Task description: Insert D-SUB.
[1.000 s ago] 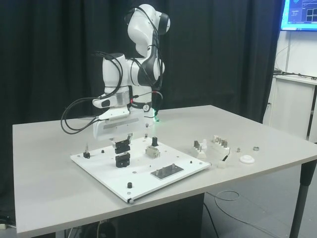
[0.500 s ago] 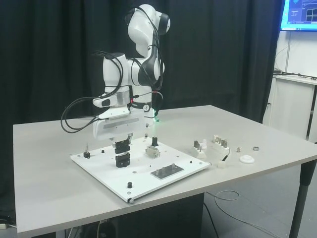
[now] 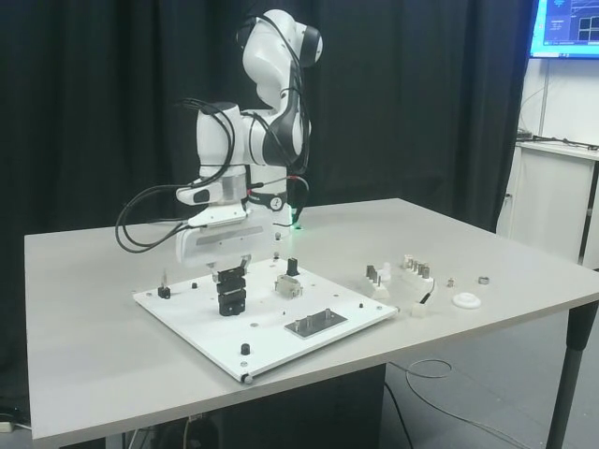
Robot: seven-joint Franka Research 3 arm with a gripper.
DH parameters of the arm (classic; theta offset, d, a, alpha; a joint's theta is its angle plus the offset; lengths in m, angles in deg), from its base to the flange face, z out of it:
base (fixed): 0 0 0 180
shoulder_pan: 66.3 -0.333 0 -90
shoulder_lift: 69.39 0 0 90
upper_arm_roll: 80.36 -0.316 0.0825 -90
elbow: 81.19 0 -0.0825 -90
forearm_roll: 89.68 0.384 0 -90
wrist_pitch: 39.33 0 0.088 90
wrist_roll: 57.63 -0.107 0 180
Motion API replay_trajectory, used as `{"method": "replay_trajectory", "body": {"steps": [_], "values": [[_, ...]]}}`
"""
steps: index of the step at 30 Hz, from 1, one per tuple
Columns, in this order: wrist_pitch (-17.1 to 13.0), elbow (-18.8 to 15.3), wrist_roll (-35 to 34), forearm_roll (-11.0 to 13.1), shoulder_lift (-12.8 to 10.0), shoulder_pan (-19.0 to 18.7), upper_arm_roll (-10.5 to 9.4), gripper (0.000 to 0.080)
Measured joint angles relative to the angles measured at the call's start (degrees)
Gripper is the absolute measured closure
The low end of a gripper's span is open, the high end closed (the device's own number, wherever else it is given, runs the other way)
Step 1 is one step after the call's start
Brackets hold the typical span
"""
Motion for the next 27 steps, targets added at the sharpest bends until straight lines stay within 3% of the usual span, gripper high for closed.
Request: {"method": "replay_trajectory", "body": {"steps": [27], "values": [[-0.1, 0.0, 2.1, -0.2, -0.1, -0.3, -0.13, 0.0417]]}}
